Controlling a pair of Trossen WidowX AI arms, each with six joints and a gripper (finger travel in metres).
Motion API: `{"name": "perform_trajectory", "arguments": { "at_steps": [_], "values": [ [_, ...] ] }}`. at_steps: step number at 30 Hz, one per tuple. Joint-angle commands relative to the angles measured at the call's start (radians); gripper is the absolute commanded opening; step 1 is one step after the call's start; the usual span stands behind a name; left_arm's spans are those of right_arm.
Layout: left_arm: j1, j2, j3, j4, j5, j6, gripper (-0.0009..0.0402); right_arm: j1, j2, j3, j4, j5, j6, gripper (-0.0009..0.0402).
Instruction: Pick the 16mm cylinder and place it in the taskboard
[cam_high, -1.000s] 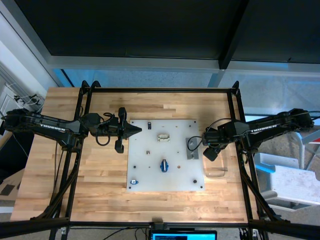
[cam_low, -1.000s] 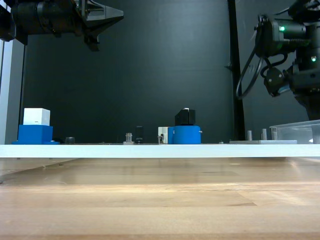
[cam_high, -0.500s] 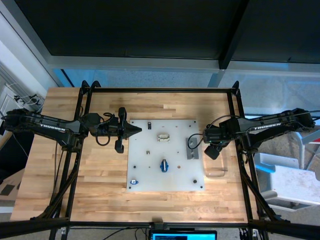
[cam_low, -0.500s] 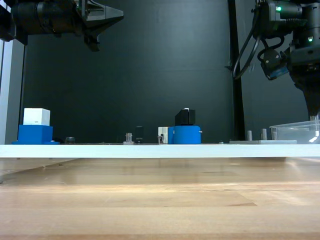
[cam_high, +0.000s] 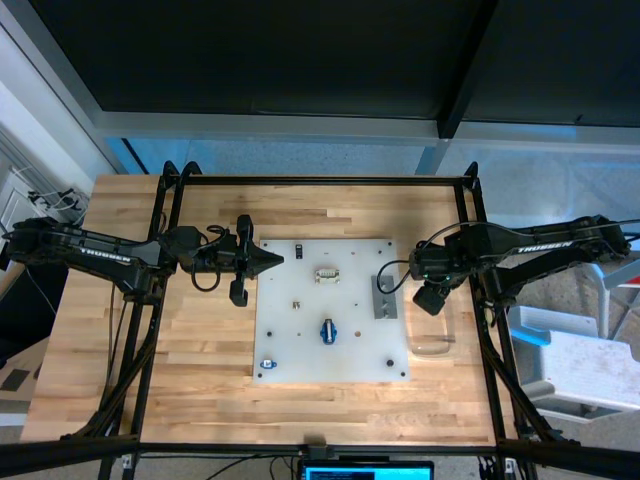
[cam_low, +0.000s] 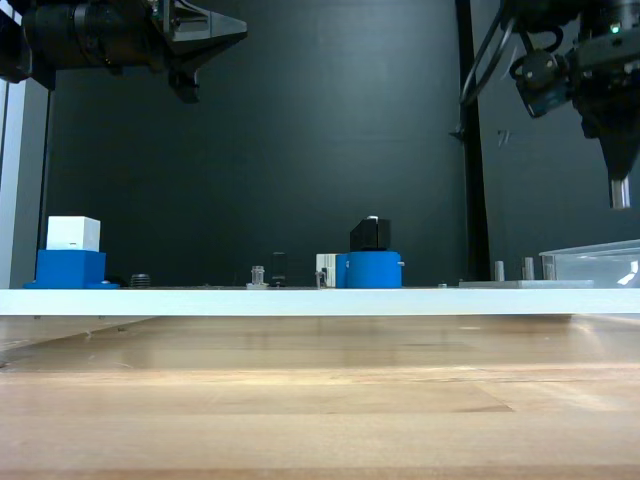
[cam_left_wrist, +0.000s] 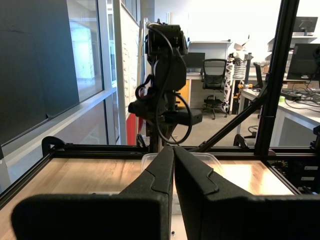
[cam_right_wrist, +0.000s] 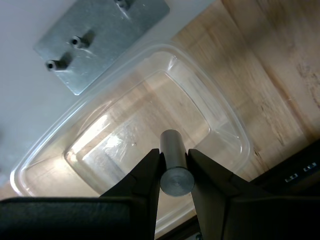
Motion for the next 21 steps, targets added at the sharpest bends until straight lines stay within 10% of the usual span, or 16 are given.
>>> {"name": "perform_trajectory", "arguments": {
  "at_steps": [1, 21],
  "values": [
    [0.0, 0.0, 0.0, 0.0, 0.0, 0.0, 0.0, 0.002, 0.0, 0.028, -0.024, 0.0, -0.011, 0.0032],
    [0.0, 0.0, 0.0, 0.0, 0.0, 0.0, 0.0, 0.007, 0.032, 0.034, -0.024, -0.001, -0.255, 0.0032]
  ]
}}
